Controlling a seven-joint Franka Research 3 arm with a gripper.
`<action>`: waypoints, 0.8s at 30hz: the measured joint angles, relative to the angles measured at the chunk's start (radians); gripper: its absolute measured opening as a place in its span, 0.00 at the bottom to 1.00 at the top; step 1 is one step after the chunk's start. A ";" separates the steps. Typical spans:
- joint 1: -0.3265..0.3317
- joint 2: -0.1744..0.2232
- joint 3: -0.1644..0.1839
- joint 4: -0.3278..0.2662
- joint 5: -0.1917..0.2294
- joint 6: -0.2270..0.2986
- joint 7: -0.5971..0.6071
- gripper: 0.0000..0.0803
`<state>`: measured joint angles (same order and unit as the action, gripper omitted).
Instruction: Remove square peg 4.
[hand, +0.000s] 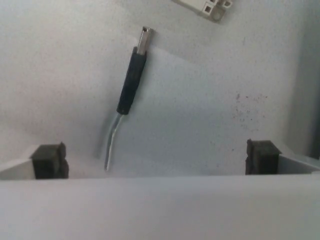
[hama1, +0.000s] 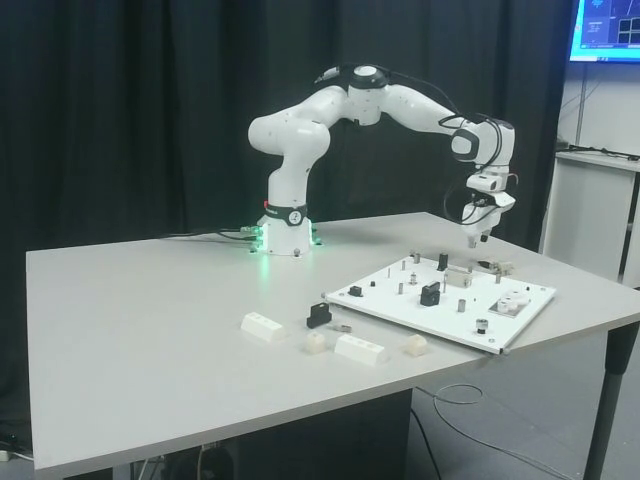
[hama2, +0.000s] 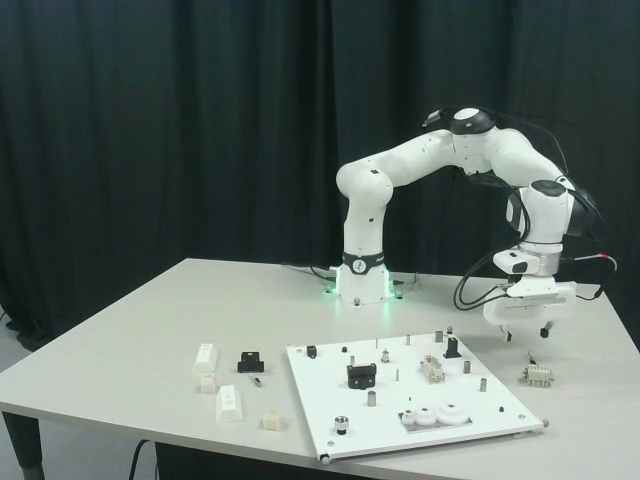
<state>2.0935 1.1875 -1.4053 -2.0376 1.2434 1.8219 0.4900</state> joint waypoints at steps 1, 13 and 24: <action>0.000 0.000 0.000 0.000 0.000 0.000 0.000 0.97; 0.000 0.000 0.000 0.003 -0.001 0.009 0.000 0.99; 0.000 0.000 0.000 0.003 -0.010 0.022 0.000 1.00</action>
<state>2.0934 1.1874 -1.4051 -2.0341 1.2337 1.8441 0.4900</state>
